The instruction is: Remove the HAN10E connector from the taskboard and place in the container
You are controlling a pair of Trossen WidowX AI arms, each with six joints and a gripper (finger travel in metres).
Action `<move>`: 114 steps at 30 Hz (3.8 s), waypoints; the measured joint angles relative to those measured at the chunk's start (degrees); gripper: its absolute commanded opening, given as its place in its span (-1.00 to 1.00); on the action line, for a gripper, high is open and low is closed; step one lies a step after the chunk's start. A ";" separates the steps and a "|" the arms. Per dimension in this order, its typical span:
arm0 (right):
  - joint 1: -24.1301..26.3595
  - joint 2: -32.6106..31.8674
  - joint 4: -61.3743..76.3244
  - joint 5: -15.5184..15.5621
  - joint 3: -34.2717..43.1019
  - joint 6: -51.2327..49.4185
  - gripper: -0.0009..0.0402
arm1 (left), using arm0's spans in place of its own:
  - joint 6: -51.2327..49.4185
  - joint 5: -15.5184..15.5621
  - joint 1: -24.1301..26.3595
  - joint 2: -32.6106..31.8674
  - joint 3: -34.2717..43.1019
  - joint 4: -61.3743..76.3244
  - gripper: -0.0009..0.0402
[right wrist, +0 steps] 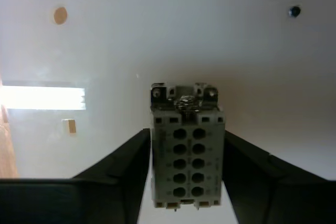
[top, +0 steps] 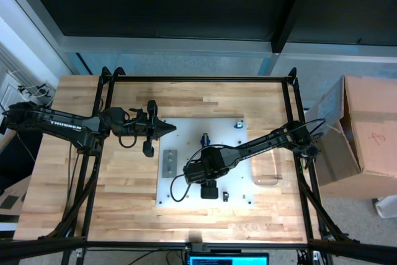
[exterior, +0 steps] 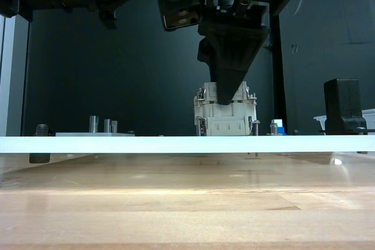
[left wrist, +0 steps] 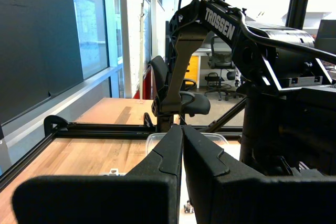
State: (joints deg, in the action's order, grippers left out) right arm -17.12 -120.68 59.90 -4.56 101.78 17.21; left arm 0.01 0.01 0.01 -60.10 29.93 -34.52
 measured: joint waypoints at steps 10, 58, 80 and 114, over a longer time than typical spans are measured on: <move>0.00 0.11 -0.04 0.11 0.00 -0.22 -0.72 | 0.00 0.00 0.00 0.00 0.00 0.00 -0.96; -3.15 30.23 2.60 0.11 -26.97 4.83 -0.76 | -0.02 0.00 0.00 -0.02 0.00 0.02 -0.96; -5.60 49.75 -4.70 0.07 -55.95 9.51 -0.76 | -0.02 0.00 0.00 -0.02 0.00 0.02 -0.96; -5.70 49.48 -7.43 -0.44 -58.47 10.58 0.14 | 0.00 0.00 0.00 -0.02 0.00 0.02 -0.96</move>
State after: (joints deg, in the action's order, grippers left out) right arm -22.83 -71.20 52.47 -4.99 43.31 27.79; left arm 0.01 0.01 0.01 -60.12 29.93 -34.50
